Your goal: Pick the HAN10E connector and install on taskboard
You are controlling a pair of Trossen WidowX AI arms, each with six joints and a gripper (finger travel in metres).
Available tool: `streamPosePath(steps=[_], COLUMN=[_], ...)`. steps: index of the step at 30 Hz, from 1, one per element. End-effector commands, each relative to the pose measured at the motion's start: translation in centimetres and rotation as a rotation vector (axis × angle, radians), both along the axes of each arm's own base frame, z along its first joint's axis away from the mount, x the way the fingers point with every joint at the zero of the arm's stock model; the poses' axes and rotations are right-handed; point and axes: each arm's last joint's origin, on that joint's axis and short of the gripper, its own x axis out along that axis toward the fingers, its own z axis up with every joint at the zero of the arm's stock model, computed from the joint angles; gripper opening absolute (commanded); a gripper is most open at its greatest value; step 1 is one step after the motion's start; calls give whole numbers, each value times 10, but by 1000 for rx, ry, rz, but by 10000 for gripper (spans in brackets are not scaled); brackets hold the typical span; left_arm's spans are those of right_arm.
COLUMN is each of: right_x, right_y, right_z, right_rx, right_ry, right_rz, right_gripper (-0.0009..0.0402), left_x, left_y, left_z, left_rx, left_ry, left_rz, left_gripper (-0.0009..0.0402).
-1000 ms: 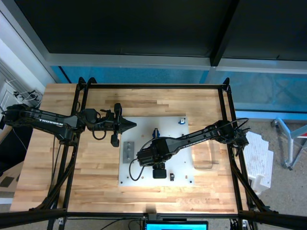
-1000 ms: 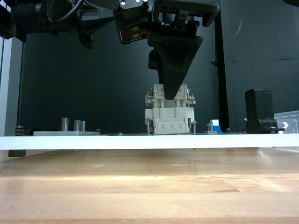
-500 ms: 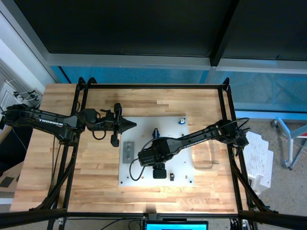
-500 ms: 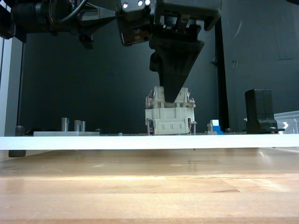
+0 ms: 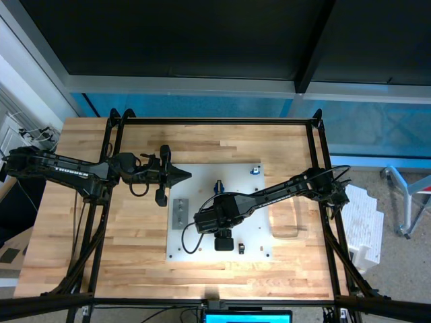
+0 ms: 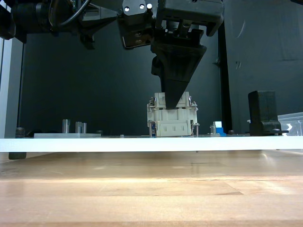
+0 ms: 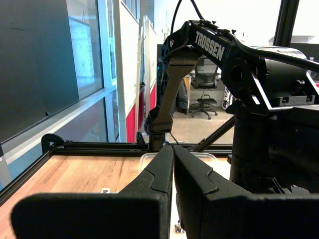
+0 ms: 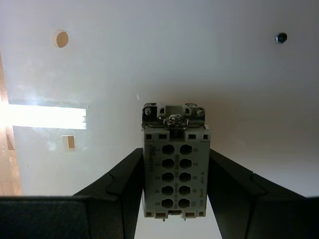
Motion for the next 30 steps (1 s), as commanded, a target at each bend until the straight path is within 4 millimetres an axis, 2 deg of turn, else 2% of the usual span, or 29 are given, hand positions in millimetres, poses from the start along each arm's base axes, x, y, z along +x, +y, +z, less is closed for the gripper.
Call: streamPosePath(steps=[1, 14, 24, 30], right_x=[0, 0, -1, -1], right_y=[0, 1, 2, 3], right_z=[-3, -1, 5, 5], right_rx=[-2, 1, 7, 9], right_ry=[9, 2, -19, -22], right_rz=[-1, -1, 1, 3], right_gripper=[57, 68, 160, 234], left_x=[0, 0, 0, 0], left_y=[0, 0, 0, 0], left_z=[0, 0, 0, 0], left_rx=[0, 0, 0, 0], left_ry=[0, 0, 0, 0], left_rz=[0, 0, 0, 0], left_gripper=[1, 1, 1, 1])
